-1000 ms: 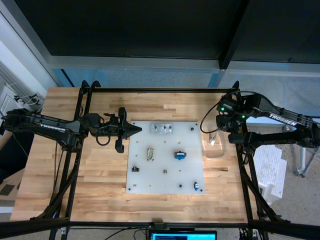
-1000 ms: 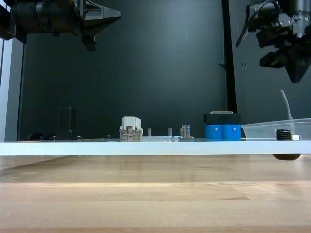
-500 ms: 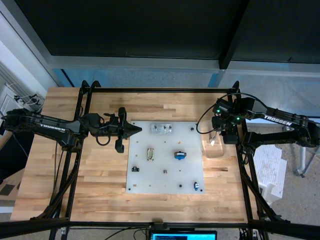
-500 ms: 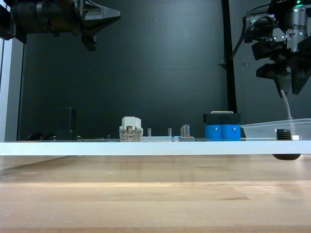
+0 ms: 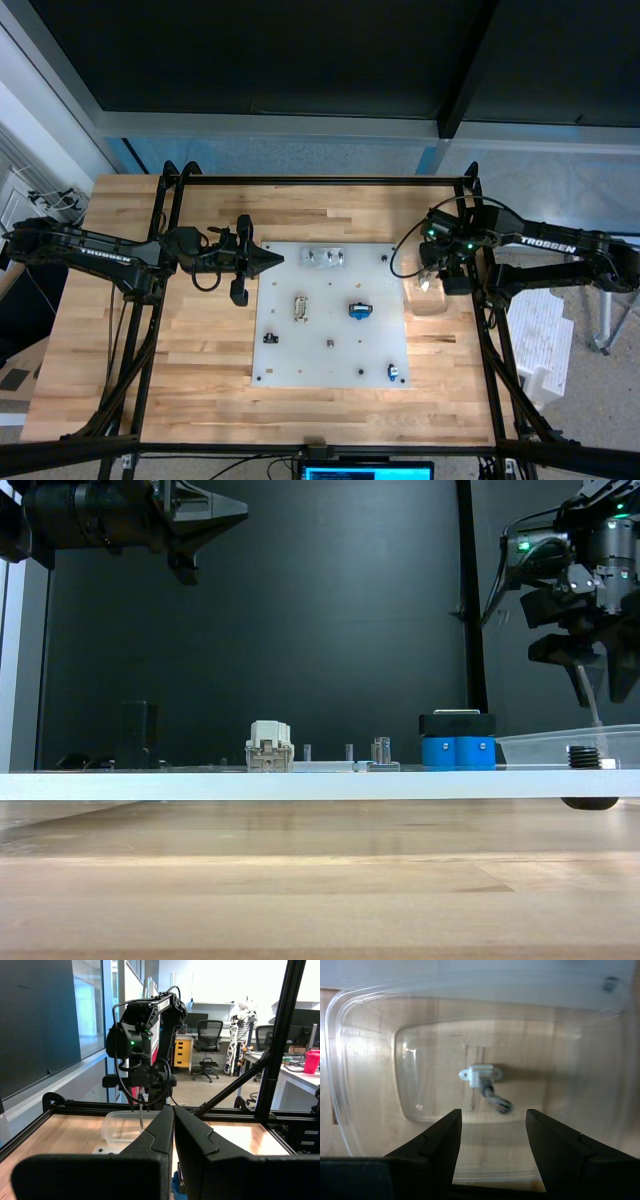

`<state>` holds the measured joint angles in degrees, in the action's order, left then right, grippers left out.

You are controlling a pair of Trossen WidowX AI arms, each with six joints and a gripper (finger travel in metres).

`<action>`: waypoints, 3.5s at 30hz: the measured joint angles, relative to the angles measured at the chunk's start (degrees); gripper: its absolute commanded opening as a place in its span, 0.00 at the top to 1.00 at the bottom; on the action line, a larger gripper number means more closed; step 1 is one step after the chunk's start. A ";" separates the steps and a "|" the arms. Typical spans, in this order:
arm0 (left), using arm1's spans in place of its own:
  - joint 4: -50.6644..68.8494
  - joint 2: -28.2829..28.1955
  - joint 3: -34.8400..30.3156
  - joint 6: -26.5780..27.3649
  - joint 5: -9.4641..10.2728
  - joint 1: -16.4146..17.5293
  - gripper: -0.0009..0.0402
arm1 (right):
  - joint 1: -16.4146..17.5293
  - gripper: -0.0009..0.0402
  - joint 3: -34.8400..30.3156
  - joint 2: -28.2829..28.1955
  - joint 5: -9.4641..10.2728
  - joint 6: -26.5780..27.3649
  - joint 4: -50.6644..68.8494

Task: Pick the RJ45 connector and install on taskboard

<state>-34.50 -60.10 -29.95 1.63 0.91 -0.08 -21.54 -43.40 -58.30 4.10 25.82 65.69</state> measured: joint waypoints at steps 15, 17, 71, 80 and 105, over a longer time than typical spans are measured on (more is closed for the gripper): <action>0.00 0.00 0.00 0.00 -0.02 0.00 0.98 | 1.18 0.53 4.20 0.02 0.02 -0.98 -6.67; 0.00 0.00 0.02 0.00 0.00 0.00 0.98 | 1.29 0.53 4.57 -0.07 0.02 -1.09 -7.28; 0.00 0.00 0.00 0.00 -0.02 0.00 0.98 | 3.54 0.98 5.57 -4.35 -1.42 -1.44 -9.20; -0.02 0.00 0.02 0.00 -0.02 0.00 0.98 | 3.65 0.98 3.28 -4.31 -1.53 -1.42 -6.25; 0.00 0.00 0.02 0.00 -0.02 -0.02 0.98 | 13.22 0.98 -14.95 -4.28 -1.55 -13.97 9.46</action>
<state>-34.50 -60.10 -29.93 1.63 0.89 -0.10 -8.32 -58.35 -62.59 2.55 11.86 75.16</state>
